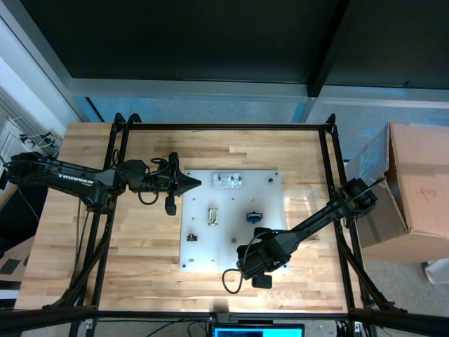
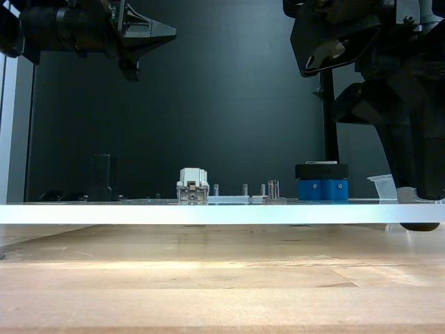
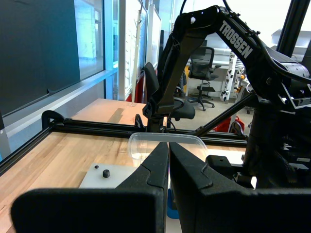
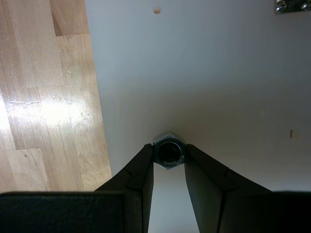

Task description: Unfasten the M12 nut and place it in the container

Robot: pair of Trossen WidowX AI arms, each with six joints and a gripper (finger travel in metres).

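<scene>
Right tool [image 4: 167, 155] clamped on nut [image 4: 168, 144] on its stud [image 4: 168, 152], board's [image 1: 210, 253] near right — keep your twist square; left tool [image 1: 195, 183] together, board's left.

The left gripper [image 1: 198, 184] reaches over the white board's [image 1: 210, 253] far left corner, its fingers pinched to a point. The right gripper [image 1: 256, 267] points down at the board's near right edge, and the M12 nut can't be made out beneath it. A clear container [image 1: 302, 200] sits just right of the board.

Right pincer [image 4: 167, 152] clamped on nut [image 4: 168, 143], bare board [image 4: 218, 73] around, blue block [image 1: 254, 218] nearby, left pincer [image 1: 197, 183] raised.
</scene>
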